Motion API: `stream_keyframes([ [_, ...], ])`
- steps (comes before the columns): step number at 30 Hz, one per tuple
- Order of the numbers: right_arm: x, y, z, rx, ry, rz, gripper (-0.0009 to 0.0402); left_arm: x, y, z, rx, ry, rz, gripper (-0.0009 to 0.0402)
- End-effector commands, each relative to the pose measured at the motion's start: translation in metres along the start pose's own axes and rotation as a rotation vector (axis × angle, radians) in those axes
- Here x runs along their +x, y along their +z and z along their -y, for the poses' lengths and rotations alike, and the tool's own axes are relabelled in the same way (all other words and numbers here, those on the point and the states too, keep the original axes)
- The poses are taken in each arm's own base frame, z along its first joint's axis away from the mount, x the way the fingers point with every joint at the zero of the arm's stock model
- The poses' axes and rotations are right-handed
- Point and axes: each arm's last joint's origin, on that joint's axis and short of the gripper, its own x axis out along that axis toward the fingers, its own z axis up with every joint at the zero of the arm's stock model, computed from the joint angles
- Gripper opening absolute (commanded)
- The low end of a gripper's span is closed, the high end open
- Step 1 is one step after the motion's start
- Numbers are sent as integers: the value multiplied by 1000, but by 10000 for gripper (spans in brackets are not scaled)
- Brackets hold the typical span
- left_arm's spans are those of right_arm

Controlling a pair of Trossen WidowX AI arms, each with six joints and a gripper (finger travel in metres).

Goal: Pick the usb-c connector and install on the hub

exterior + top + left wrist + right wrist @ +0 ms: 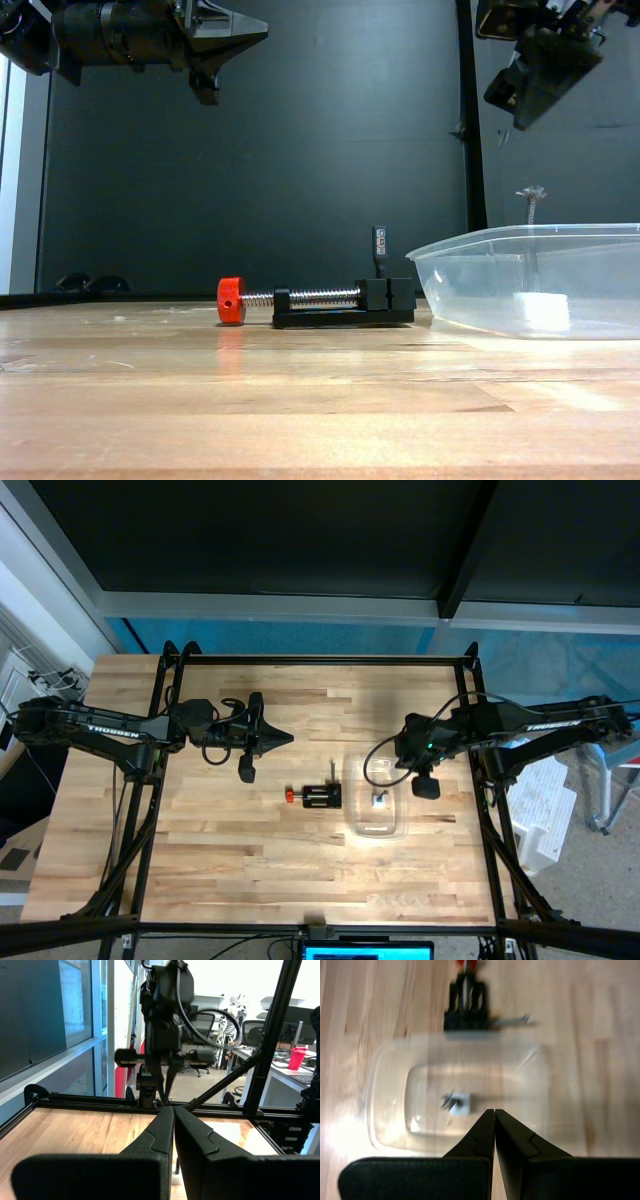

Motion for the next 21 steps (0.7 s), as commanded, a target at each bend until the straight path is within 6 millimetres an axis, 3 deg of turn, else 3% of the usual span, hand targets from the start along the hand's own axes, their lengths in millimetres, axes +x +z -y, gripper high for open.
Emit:
stream_keyframes([
  [1,12,0,-9,-10,14,-62,0,0,0,0,0,0,1,0],
  [7,33,-1,-21,0,14,-174,21,0,0,0,1,0,1,0],
  [14,60,-1,-27,45,-15,-288,108,0,0,0,0,0,1,0],
  [21,74,0,-31,55,-72,-310,174,0,0,0,0,0,1,0],
])
